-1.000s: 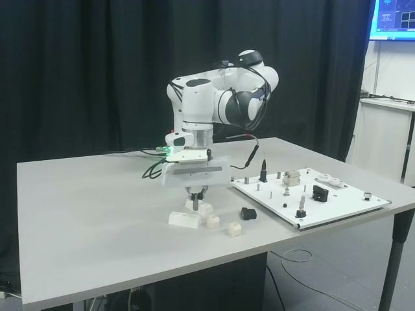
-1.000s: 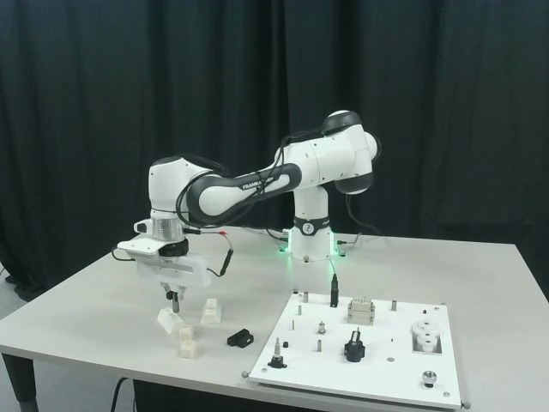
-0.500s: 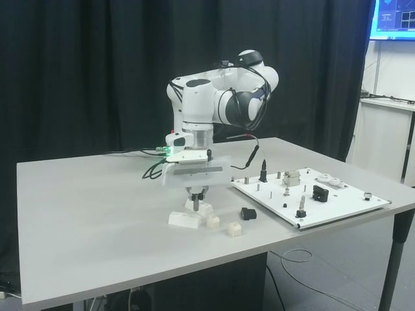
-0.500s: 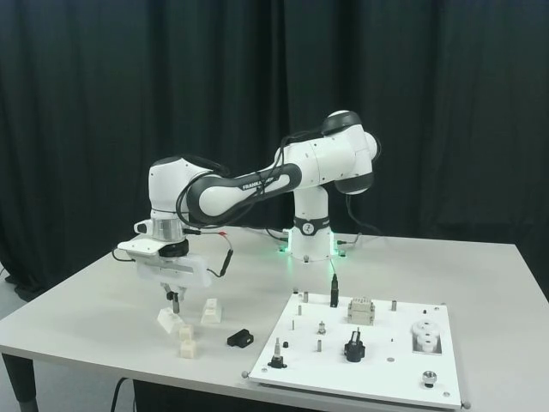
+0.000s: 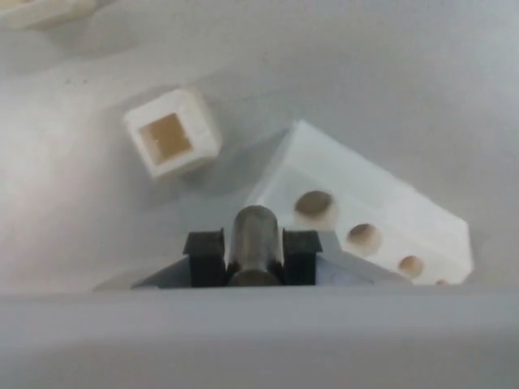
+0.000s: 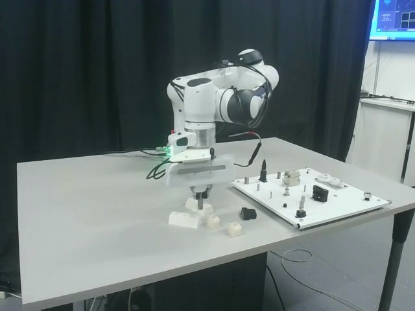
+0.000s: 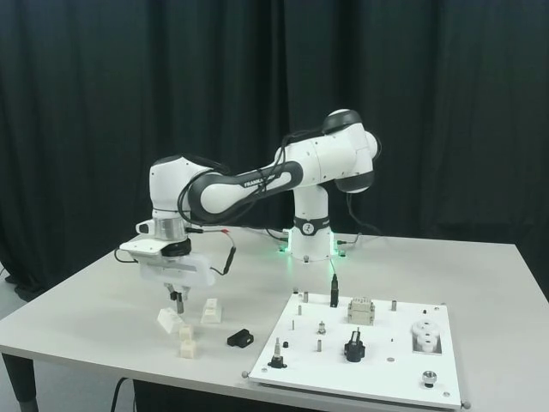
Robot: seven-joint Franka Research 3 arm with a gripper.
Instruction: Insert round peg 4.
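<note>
A grey round peg [image 5: 255, 240] stands upright between the black pads of my gripper [image 5: 254, 258], which is shut on it. In the room views the gripper [image 6: 200, 196] [image 7: 177, 295] hangs just above the table with the peg [image 6: 200, 203] [image 7: 178, 303] pointing down. Right beside the peg lies a long white block with a row of round holes [image 5: 369, 219] [image 6: 184, 219] [image 7: 170, 320]; the peg is clear of the holes, a little above the block. The white assembly board [image 6: 337, 197] [image 7: 377, 365] lies well off to the side of the gripper.
A white cube with a square hole [image 5: 172, 134] [image 6: 213, 222] lies near the block, with another cube [image 6: 234, 229] [image 7: 188, 348] and a white piece [image 6: 192, 205] [image 7: 210, 311] nearby. A small black part [image 6: 248, 213] [image 7: 240, 337] sits between them and the board, which carries several fittings.
The gripper has risen a little with the peg and shifted slightly toward the board side. The blocks on the table have not moved.
</note>
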